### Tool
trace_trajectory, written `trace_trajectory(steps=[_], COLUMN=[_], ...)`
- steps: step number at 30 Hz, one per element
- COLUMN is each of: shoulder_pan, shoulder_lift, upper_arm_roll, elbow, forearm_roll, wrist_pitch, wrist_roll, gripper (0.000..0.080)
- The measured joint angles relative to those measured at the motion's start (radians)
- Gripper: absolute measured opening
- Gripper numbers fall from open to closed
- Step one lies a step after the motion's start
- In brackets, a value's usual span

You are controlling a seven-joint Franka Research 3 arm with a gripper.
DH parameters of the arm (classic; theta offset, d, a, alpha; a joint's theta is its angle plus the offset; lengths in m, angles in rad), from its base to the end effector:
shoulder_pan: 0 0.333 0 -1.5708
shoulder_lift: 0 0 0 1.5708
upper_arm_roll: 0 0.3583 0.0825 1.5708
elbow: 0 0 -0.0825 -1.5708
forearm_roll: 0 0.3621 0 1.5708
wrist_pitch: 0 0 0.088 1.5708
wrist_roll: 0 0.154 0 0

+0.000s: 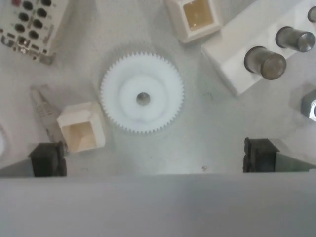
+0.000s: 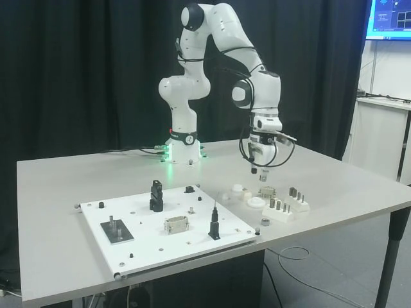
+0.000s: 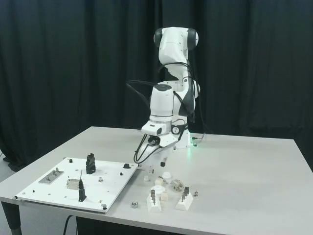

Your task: Pick waterproof.

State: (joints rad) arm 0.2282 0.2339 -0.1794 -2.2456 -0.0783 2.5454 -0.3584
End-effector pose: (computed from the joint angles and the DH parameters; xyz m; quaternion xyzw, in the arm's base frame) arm 0.5485 0.0262 0.2818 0.9702 0.2357 0.0270 0.0484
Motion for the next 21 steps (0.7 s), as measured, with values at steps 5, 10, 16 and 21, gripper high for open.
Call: trace_trajectory(steps=[5, 10, 16, 21], shoulder_pan=[0.002, 0.003, 0.003, 0.003], shoulder_lift=[0.007, 0.013, 0.016, 0.016], upper_arm_roll=[0.003, 0.009, 0.022, 0.036], elbow=[0.001, 0.001, 0.004, 0.007], forearm_roll=[0.003, 0.005, 0.006, 0.011], wrist_pitch=[0.000, -0.003, -0.028, -0.059], wrist_roll=[0.025, 0.095, 0.162, 0.238], gripper=[0.0800, 0.0800, 0.0800, 0.0800])
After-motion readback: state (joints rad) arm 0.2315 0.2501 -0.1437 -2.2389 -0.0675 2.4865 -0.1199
